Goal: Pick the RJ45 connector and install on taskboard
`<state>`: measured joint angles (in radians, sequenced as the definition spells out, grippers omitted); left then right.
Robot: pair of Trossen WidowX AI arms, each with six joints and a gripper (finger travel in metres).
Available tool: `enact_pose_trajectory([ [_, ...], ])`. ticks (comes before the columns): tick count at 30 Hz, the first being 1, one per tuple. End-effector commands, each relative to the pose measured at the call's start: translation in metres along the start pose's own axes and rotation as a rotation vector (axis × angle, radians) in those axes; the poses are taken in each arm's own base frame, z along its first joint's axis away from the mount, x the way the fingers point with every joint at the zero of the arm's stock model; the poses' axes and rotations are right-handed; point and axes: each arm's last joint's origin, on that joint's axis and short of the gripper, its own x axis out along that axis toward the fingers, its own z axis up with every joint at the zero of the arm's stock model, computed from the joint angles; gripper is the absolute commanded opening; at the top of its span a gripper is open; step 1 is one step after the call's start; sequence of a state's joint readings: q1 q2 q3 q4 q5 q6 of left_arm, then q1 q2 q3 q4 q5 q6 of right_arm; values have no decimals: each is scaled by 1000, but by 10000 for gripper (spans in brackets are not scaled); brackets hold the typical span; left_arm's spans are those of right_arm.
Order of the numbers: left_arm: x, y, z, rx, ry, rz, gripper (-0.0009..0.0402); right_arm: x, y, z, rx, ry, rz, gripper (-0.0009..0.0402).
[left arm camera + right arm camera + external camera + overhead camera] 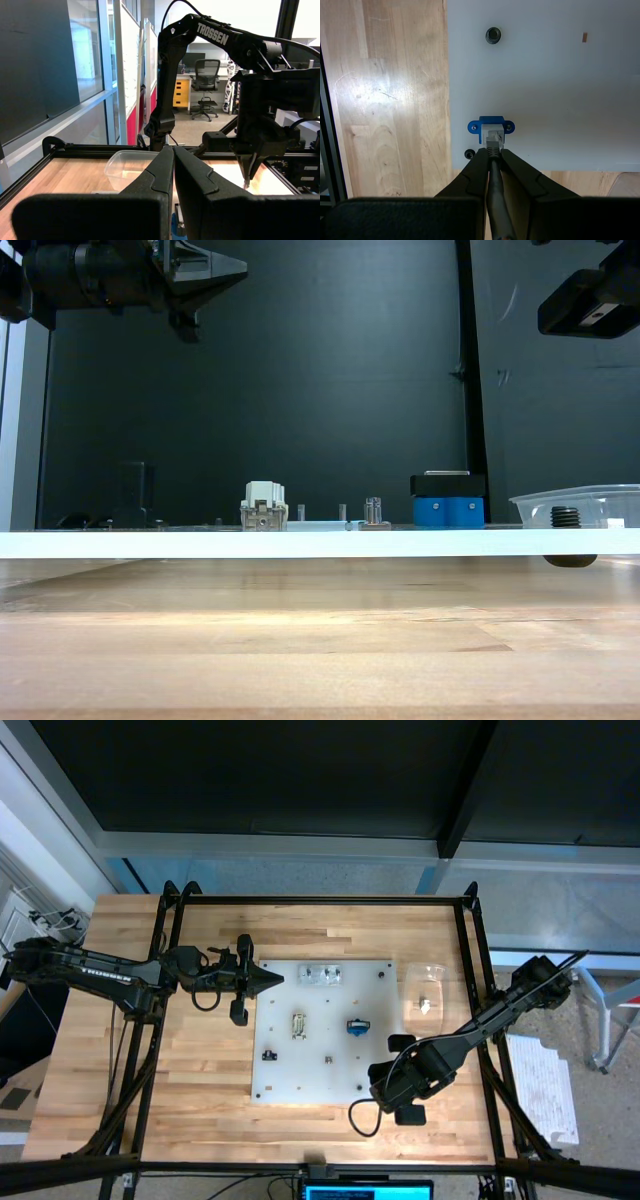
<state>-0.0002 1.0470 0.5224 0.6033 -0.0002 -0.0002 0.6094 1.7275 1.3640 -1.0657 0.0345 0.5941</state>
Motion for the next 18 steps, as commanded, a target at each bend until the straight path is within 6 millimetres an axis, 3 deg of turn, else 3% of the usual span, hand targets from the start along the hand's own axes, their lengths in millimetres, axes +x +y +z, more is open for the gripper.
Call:
enact_pose_trajectory([
  [1, 0, 0, 0, 0, 0, 0, 0, 3, -1, -1, 0, 13, -9, 0],
  [18, 0, 0, 0, 0, 0, 0, 0, 11, 0, 0, -4, 13, -14, 0],
])
